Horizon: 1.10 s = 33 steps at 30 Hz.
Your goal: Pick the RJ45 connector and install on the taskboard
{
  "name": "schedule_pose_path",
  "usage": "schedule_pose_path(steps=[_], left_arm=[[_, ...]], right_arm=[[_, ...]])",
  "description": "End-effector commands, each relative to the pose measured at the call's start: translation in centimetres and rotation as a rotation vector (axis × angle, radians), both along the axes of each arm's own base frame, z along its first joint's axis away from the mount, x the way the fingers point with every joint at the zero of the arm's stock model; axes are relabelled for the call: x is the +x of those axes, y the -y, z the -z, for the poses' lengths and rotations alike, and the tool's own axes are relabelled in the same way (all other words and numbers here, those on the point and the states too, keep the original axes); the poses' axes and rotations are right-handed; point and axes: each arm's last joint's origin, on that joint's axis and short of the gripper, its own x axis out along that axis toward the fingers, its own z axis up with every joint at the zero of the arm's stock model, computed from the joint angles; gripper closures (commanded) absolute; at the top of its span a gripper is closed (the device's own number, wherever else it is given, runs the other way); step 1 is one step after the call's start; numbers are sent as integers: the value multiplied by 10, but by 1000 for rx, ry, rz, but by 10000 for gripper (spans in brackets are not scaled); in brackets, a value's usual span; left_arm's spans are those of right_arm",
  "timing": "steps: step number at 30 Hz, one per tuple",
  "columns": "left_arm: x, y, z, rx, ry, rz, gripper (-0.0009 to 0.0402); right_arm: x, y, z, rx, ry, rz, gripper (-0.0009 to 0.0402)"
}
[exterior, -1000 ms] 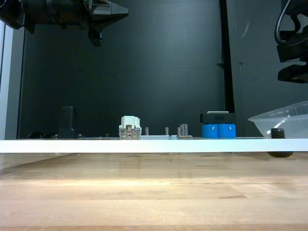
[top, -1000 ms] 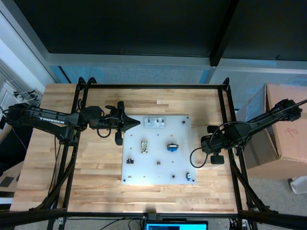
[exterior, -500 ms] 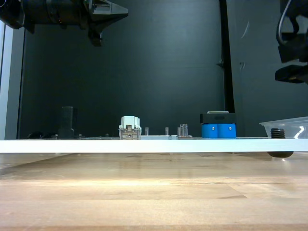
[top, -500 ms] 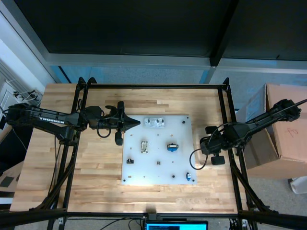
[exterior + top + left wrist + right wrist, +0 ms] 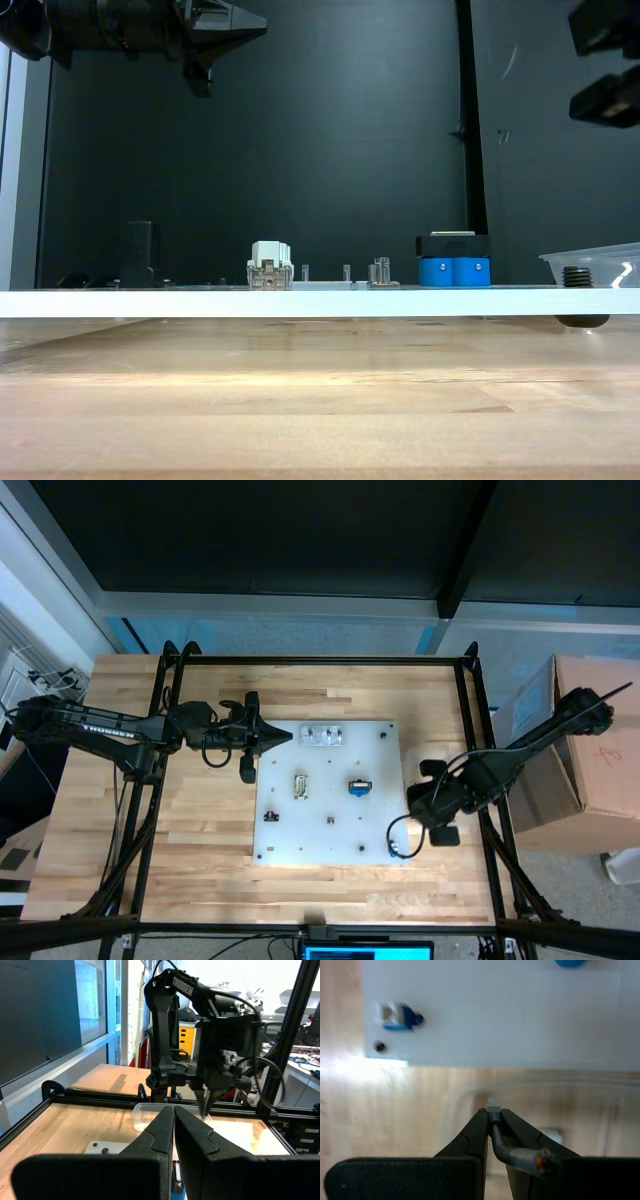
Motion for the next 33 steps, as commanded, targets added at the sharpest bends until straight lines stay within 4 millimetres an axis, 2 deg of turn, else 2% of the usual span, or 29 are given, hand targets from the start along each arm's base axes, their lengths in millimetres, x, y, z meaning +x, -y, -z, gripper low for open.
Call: schedule_pose_path(steps=[1, 15, 24, 33], left_arm=[[0, 0, 0, 0, 0, 0, 393], [0, 0, 0, 0, 0, 0, 393], [0, 0, 0, 0, 0, 0, 393], [0, 0, 0, 0, 0, 0, 393]], right_arm=[[11, -12, -4, 16, -4, 49, 393], [49, -54, -1, 11, -28, 51, 393], [60, -66, 6, 14, -24, 37, 393], [62, -70, 12, 10, -28, 27, 393]])
